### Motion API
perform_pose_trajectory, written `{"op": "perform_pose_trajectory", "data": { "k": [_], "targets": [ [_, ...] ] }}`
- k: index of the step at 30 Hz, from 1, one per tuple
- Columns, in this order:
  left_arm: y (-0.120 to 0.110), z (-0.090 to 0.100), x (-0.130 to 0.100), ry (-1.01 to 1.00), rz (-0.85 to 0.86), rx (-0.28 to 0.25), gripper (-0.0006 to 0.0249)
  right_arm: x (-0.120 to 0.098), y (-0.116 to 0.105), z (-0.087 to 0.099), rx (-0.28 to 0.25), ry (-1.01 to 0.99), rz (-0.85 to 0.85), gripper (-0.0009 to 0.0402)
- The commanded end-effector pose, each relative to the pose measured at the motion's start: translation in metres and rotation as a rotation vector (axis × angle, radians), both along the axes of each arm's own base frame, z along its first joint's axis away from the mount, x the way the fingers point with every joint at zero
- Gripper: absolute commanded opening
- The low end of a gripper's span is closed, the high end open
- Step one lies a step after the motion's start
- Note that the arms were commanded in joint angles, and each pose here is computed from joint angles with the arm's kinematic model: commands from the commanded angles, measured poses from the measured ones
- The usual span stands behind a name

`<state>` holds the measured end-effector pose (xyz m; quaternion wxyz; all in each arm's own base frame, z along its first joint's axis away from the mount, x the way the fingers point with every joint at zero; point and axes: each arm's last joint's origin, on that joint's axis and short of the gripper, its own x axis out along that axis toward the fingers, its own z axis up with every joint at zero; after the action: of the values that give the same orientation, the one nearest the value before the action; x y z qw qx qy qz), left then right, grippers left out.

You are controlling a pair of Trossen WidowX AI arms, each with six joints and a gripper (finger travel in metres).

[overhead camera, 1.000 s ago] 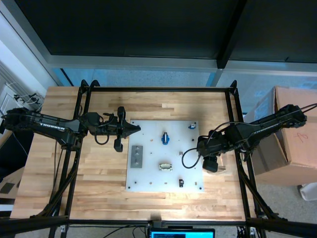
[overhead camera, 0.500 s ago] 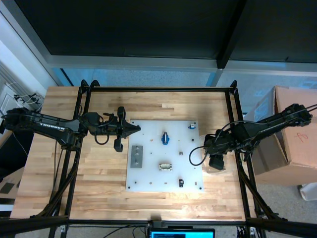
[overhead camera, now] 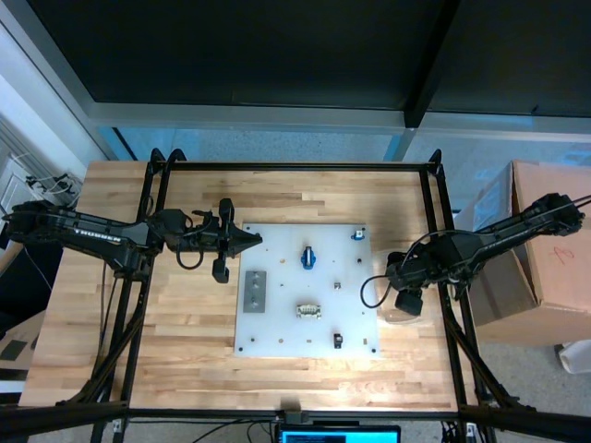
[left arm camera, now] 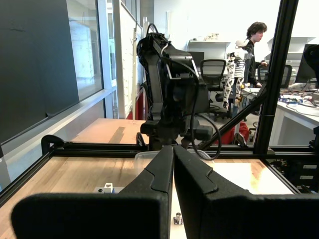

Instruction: Remove the HAN10E connector from the taskboard and place in the container

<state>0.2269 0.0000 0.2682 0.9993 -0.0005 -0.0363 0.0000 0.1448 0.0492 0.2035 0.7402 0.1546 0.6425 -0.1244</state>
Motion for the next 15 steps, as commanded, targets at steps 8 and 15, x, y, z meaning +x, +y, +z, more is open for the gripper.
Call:
{"op": "perform_pose_trajectory", "data": {
  "k": [8, 15],
  "targets": [
    [0.000, 0.000, 0.000, 0.000, 0.000, 0.000, 0.0000, -0.008, -0.003, -0.017, -0.009, 0.058, -0.082, 0.0016],
    [0.000, 0.000, 0.000, 0.000, 0.000, 0.000, 0.0000, -0.004, -0.001, -0.018, 0.007, 0.020, -0.097, 0.0016]
  ]
}}
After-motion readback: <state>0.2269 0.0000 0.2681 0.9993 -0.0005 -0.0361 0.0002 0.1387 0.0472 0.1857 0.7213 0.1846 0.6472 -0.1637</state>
